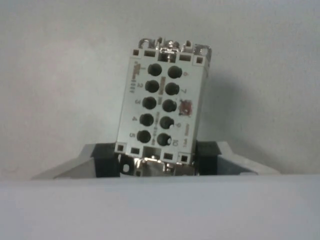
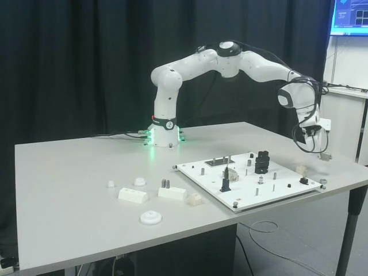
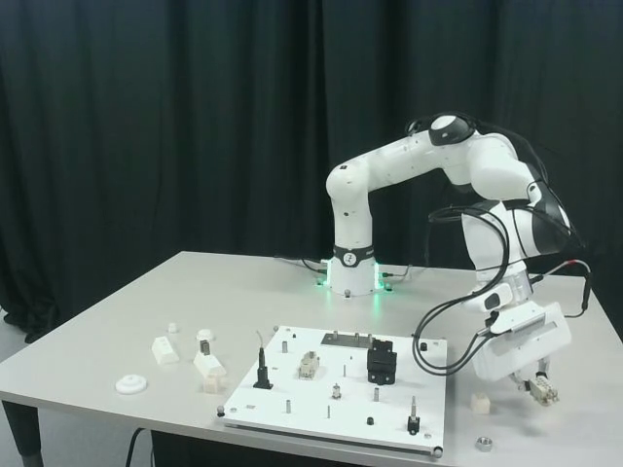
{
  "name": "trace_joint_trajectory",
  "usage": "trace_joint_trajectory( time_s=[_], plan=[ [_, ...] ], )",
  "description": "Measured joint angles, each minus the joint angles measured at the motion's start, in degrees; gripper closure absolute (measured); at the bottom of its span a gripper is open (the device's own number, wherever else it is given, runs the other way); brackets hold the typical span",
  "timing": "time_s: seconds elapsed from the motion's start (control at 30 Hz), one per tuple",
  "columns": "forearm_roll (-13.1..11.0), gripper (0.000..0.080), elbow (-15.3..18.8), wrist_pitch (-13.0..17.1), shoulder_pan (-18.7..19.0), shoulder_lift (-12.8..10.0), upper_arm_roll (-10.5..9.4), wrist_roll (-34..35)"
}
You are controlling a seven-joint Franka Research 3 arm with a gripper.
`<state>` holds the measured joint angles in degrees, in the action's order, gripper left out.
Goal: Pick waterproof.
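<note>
From the wrist, the gripper's (image 1: 156,167) black fingers were closed on the low end of a white rectangular plastic connector block (image 1: 160,102) with ten black numbered holes; it looked rigid, light, best held by its flat sides. In the first room view, it hung past the white board's (image 2: 244,198) right end, above the grey table (image 2: 69,172). The second room view showed it held just over the near-right corner.

1. A robotics lab or test cell: a white arm (image 2: 230,60) is bolted to a grey table (image 2: 69,172), with green lights at its base (image 2: 164,137).
2. Black curtains (image 3: 195,117) close off the space behind it.
3. A white board (image 3: 336,389) holds small fixtures and pegs.
4. A screen (image 2: 351,17) hangs in one corner.
</note>
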<state>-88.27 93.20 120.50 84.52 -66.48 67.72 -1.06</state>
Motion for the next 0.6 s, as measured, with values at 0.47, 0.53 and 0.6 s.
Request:
trace_joint_trajectory(
  time_s=[0.47,0.53,0.6],
  plan=[
    [2.5,0.0478,0.4,-3.9,1.6,0.0,3.13,2.8],
    [2.7,0.0478,0.5,-4.2,1.8,0.0,3.55,3.1],
    [2.8,0.0478,0.6,-4.5,2.0,0.0,3.9,3.2]
  ],
)
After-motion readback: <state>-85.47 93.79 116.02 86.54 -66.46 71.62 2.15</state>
